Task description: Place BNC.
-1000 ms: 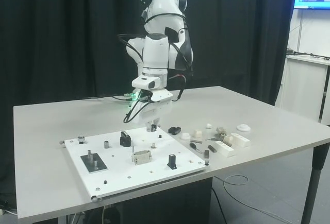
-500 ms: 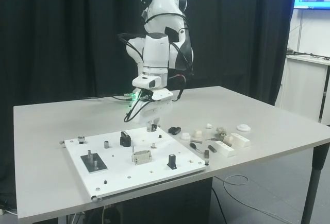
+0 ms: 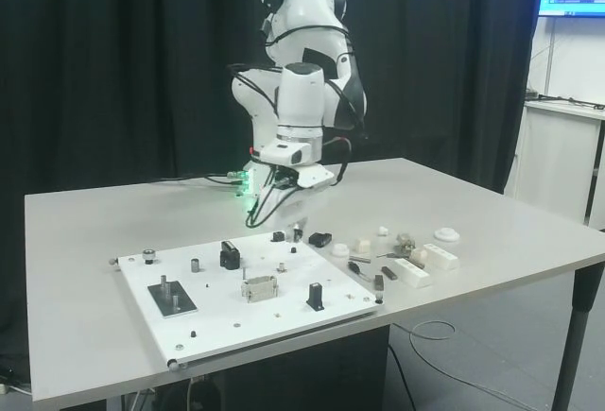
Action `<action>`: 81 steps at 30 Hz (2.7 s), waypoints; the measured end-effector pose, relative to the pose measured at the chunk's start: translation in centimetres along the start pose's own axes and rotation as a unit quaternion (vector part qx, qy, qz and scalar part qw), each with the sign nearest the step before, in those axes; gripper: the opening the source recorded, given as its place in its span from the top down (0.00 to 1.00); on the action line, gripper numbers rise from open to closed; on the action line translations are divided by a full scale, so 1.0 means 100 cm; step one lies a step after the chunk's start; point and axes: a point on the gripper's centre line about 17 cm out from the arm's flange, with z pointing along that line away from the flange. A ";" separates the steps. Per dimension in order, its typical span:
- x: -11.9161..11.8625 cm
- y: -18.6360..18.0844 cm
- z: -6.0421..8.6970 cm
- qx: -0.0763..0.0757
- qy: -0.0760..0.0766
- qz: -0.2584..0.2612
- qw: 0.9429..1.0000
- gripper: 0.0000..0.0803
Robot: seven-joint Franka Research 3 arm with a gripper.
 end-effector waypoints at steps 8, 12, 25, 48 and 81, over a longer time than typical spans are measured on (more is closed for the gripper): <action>0.030 -0.039 0.004 0.016 -0.005 0.009 1.000 0.85; 0.046 -0.060 0.005 0.020 -0.008 0.013 1.000 0.85; 0.083 -0.139 0.014 0.038 -0.031 0.027 0.998 0.85; 0.149 -0.295 0.005 0.034 -0.051 0.046 0.997 0.85; 0.167 -0.385 0.040 0.011 -0.065 0.042 0.997 0.85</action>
